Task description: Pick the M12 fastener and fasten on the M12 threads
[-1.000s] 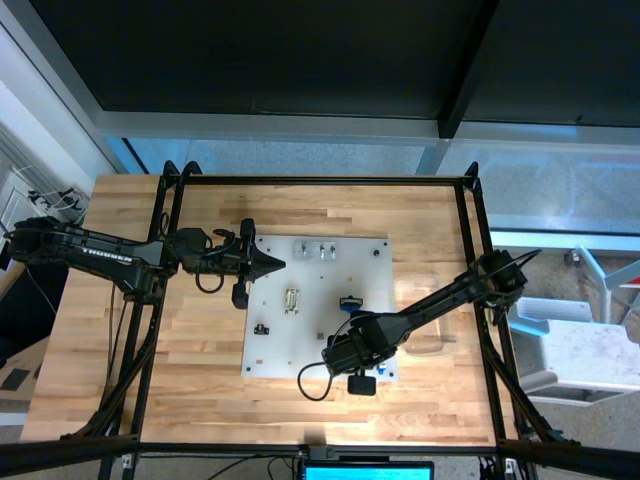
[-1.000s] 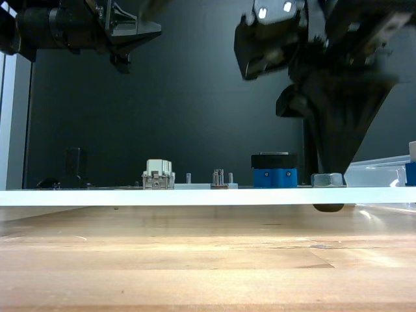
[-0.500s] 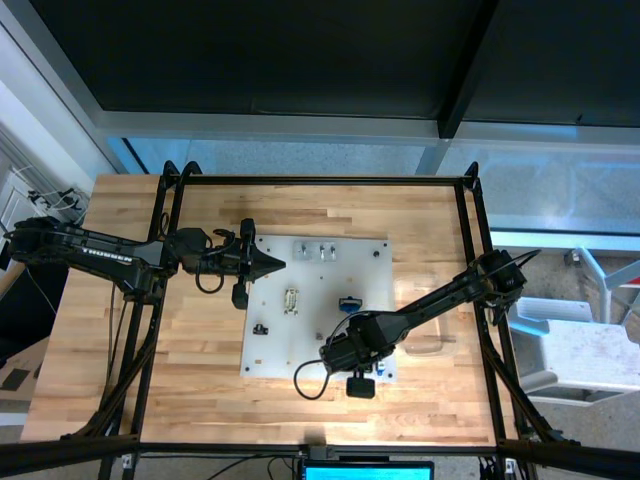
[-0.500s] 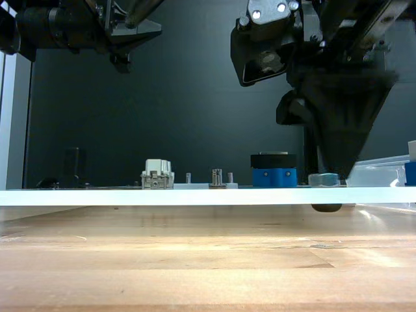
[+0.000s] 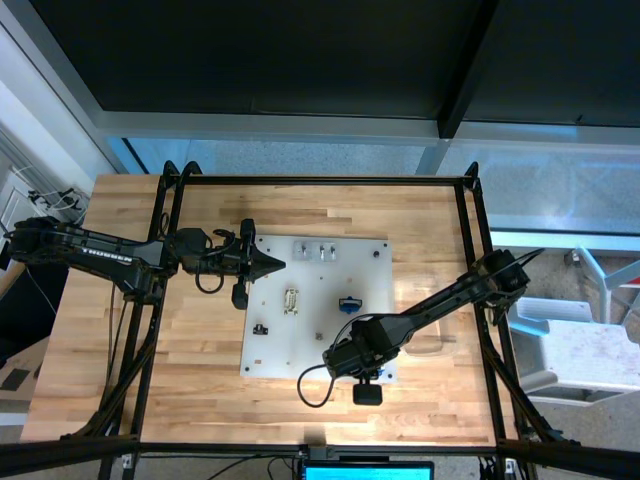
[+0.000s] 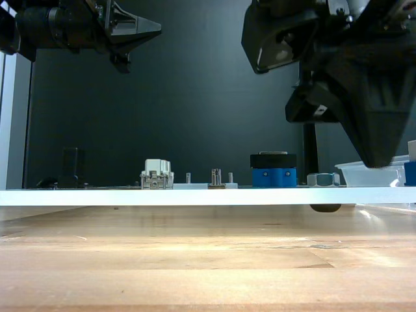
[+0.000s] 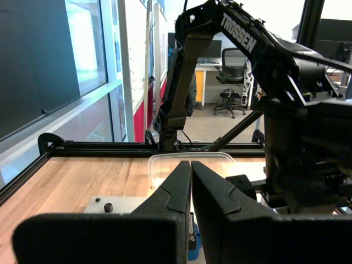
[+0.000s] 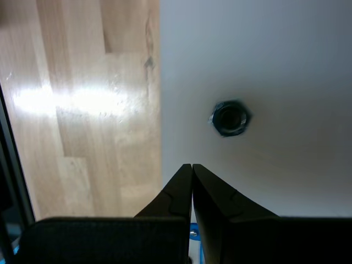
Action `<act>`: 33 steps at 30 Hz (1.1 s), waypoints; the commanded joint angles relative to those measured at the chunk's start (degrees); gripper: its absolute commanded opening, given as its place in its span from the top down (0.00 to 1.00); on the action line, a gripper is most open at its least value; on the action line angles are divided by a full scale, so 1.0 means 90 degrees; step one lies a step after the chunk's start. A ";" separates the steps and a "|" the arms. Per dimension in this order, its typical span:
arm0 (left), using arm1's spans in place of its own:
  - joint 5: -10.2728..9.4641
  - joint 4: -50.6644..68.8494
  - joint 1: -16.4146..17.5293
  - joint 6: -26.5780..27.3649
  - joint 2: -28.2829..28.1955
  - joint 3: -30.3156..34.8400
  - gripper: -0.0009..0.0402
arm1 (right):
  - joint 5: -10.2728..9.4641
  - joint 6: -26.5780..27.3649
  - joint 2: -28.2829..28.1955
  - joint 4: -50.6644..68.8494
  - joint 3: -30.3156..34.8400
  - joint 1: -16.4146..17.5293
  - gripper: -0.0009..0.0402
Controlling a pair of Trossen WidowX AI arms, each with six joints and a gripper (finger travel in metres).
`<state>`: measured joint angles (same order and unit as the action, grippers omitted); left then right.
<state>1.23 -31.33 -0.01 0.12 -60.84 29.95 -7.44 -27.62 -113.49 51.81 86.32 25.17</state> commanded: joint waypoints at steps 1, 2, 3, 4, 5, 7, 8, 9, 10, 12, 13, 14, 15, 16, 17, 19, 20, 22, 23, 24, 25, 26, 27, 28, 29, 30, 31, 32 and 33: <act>0.0002 0.0000 0.0000 -0.0002 -0.0002 0.0000 0.98 | 0.0206 -0.0034 0.0114 0.0019 0.0005 -0.0005 0.98; 0.0002 0.0000 0.0000 -0.0002 -0.0002 0.0000 0.98 | 0.0211 -0.0032 0.0146 0.0019 0.0005 -0.0005 0.98; 0.0002 0.0000 0.0002 -0.0002 -0.0002 0.0000 0.98 | 0.0236 -0.0034 0.0170 0.0019 0.0005 -0.0005 0.98; 0.0002 0.0000 0.0000 -0.0002 -0.0002 0.0000 0.98 | 0.0255 -0.0039 0.0172 0.0017 0.0005 -0.0007 0.98; 0.0002 0.0000 0.0000 -0.0002 -0.0002 0.0000 0.98 | 0.0347 -0.0032 0.0185 0.0024 0.0005 -0.0007 0.98; 0.0002 0.0002 0.0002 -0.0002 -0.0002 0.0000 0.98 | 0.0610 -0.0046 0.0180 0.0036 0.0005 -0.0012 0.98; 0.0002 0.0000 0.0000 -0.0002 -0.0002 0.0000 0.98 | 0.0731 -0.0046 0.0168 0.0046 0.0005 -0.0015 0.98; 0.0002 0.0000 0.0000 -0.0002 -0.0002 0.0000 0.98 | 0.0865 -0.0049 0.0158 0.0046 0.0000 -0.0019 0.98; 0.0002 0.0000 0.0002 -0.0002 -0.0002 0.0000 0.98 | 0.1001 -0.0053 0.0129 0.0044 0.0000 -0.0019 0.98; 0.0002 0.0000 0.0000 -0.0002 -0.0002 0.0000 0.98 | 0.1212 -0.0058 0.0056 0.0032 0.0000 -0.0019 0.98; 0.0002 0.0000 0.0002 -0.0002 -0.0002 0.0000 0.98 | 0.1226 -0.0053 0.0036 0.0024 0.0000 -0.0022 0.98; 0.0002 -0.0002 0.0002 -0.0002 -0.0002 0.0000 0.98 | 0.1224 -0.0061 -0.0029 -0.0005 0.0000 -0.0019 0.98; 0.0002 0.0000 0.0000 -0.0002 -0.0002 0.0000 0.98 | 0.1224 -0.0061 -0.0049 -0.0019 0.0000 -0.0019 0.98; 0.0002 0.0000 0.0000 -0.0002 -0.0002 0.0000 0.98 | 0.1222 -0.0053 -0.0070 -0.0036 0.0000 -0.0017 0.98; 0.0002 0.0000 0.0002 -0.0002 -0.0002 0.0000 0.98 | 0.1222 -0.0058 -0.0119 -0.0063 0.0000 -0.0012 0.98; 0.0002 0.0000 0.0000 -0.0002 -0.0002 0.0000 0.98 | 0.1214 -0.0058 -0.0151 -0.0090 0.0000 -0.0002 0.98; 0.0002 0.0000 0.0002 -0.0002 -0.0002 0.0000 0.98 | 0.1209 -0.0061 -0.0153 -0.0104 -0.0002 -0.0002 0.98; 0.0002 0.0000 0.0000 -0.0002 -0.0002 0.0000 0.98 | 0.1134 -0.0044 -0.0151 -0.0124 -0.0002 0.0000 0.98; 0.0002 0.0000 0.0002 -0.0002 -0.0002 0.0000 0.98 | 0.1001 -0.0024 -0.0136 -0.0131 -0.0002 0.0000 0.98; 0.0002 0.0000 0.0002 -0.0002 -0.0002 0.0000 0.98 | 0.0794 0.0027 -0.0112 -0.0134 -0.0002 0.0000 0.98; 0.0002 0.0000 0.0000 -0.0002 -0.0002 0.0000 0.98 | 0.0573 0.0119 -0.0102 -0.0136 -0.0002 0.0002 0.98; 0.0002 0.0000 0.0000 -0.0002 -0.0002 0.0000 0.98 | 0.0342 0.0170 -0.0100 -0.0131 -0.0002 0.0002 0.98; 0.0002 0.0000 0.0002 -0.0002 -0.0002 0.0000 0.98 | 0.0182 0.0192 -0.0080 -0.0117 -0.0002 0.0002 0.98; 0.0002 0.0000 0.0002 -0.0002 -0.0002 0.0000 0.98 | 0.0095 0.0194 -0.0066 -0.0102 -0.0002 0.0002 0.98; 0.0002 0.0000 0.0000 -0.0002 -0.0002 0.0000 0.98 | -0.0017 0.0197 -0.0066 -0.0102 -0.0002 0.0005 0.98; 0.0002 0.0000 0.0000 -0.0002 -0.0002 0.0000 0.98 | -0.0029 0.0219 -0.0049 -0.0087 -0.0002 0.0007 0.98; 0.0002 0.0000 0.0000 -0.0002 -0.0002 0.0000 0.98 | -0.0022 0.0223 -0.0032 -0.0063 -0.0002 0.0010 0.98; 0.0002 0.0000 0.0000 -0.0002 -0.0002 0.0000 0.98 | -0.0017 0.0223 -0.0012 -0.0036 -0.0002 0.0012 0.98; 0.0002 -0.0002 0.0000 -0.0002 -0.0002 0.0000 0.98 | -0.0017 0.0226 0.0010 -0.0012 -0.0002 0.0012 0.98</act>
<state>1.23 -31.33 -0.01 0.12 -60.84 29.93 -8.19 -25.63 -113.71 51.31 86.32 25.41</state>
